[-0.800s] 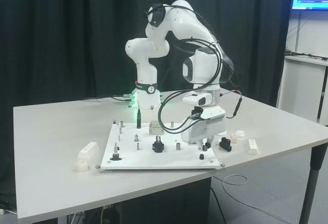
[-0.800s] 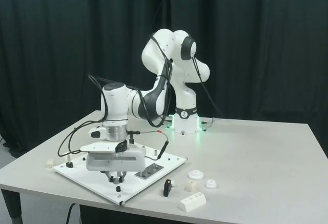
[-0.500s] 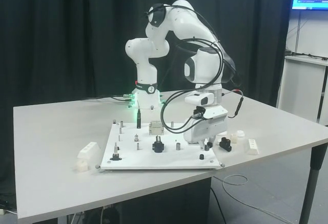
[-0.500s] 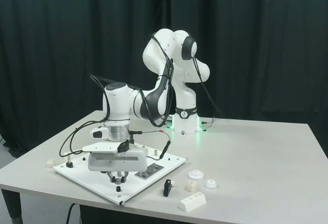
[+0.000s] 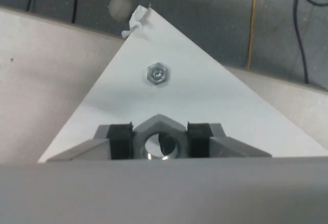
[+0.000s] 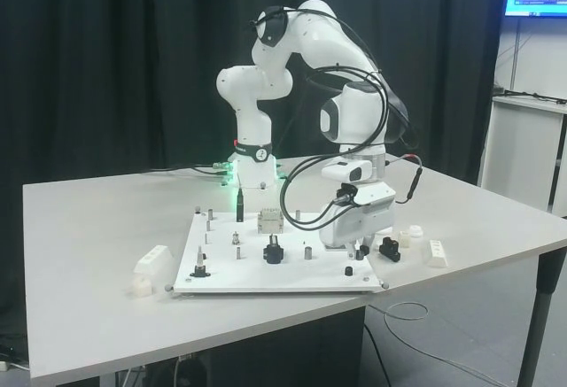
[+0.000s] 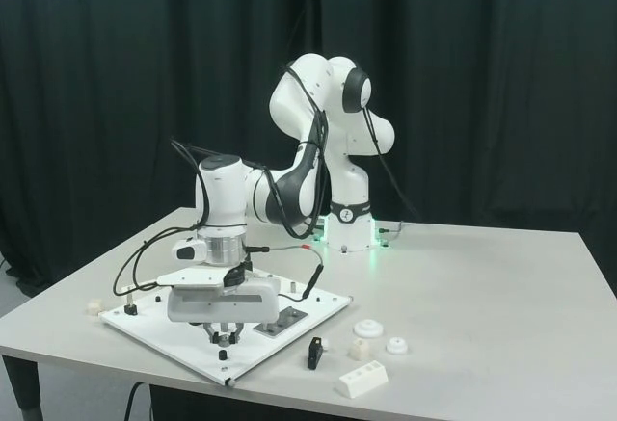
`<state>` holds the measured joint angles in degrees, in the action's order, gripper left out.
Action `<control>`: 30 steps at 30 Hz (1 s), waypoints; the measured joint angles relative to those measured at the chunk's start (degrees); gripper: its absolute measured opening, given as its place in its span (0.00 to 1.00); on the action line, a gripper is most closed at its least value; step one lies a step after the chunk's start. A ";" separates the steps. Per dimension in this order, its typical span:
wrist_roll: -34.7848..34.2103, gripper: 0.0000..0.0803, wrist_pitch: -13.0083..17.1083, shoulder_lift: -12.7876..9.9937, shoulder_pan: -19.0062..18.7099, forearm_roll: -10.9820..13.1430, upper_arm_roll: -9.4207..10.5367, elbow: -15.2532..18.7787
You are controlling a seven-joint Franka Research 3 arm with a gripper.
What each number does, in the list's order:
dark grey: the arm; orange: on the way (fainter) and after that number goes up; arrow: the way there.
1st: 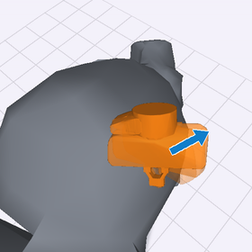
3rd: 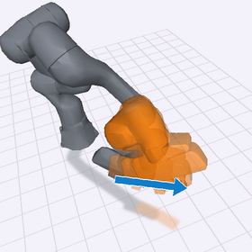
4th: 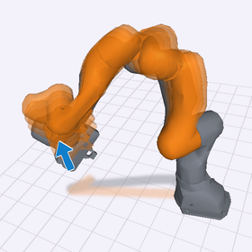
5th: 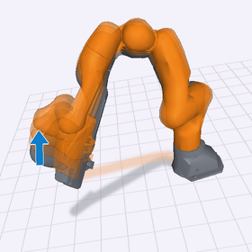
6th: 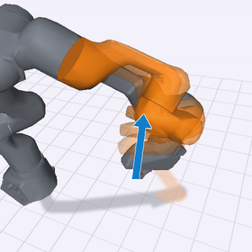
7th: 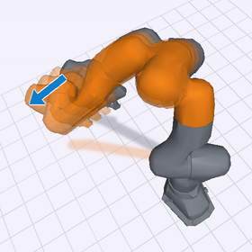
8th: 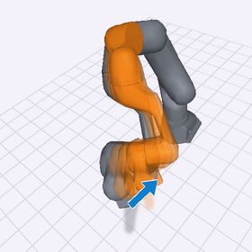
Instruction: Place bolt 4.
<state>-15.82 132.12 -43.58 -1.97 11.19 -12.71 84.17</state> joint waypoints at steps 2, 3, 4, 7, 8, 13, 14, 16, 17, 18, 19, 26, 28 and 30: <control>0.00 0.28 0.00 0.01 0.00 0.00 0.00 -0.01; 0.00 0.28 0.01 0.02 0.00 0.00 0.00 -0.01; 0.00 0.28 0.01 0.03 0.00 0.00 0.00 -0.01; 0.00 0.28 0.01 0.07 0.00 0.00 0.00 -0.01; 0.00 0.28 0.02 0.08 0.00 0.00 0.00 -0.01; 0.00 0.28 0.02 0.16 -0.03 0.00 0.00 -0.01; 0.00 0.28 0.02 0.18 -0.03 0.00 0.00 -0.01; 0.00 0.28 0.02 0.22 -0.04 0.00 0.00 -0.01; 0.00 0.28 0.02 0.23 -0.04 0.00 0.00 -0.01; 0.00 0.28 0.02 0.25 -0.04 0.00 0.00 -0.01; 0.00 0.28 0.03 0.26 -0.04 0.00 -0.01 -0.01; -0.52 0.28 0.16 0.36 -0.04 -0.02 -0.80 -0.01; -1.16 0.28 0.20 0.39 -0.01 -0.03 -1.33 -0.01; -1.91 0.28 0.26 0.42 0.00 -0.03 -2.01 -0.01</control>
<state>-17.73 132.37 -43.16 -1.97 11.17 -14.72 84.16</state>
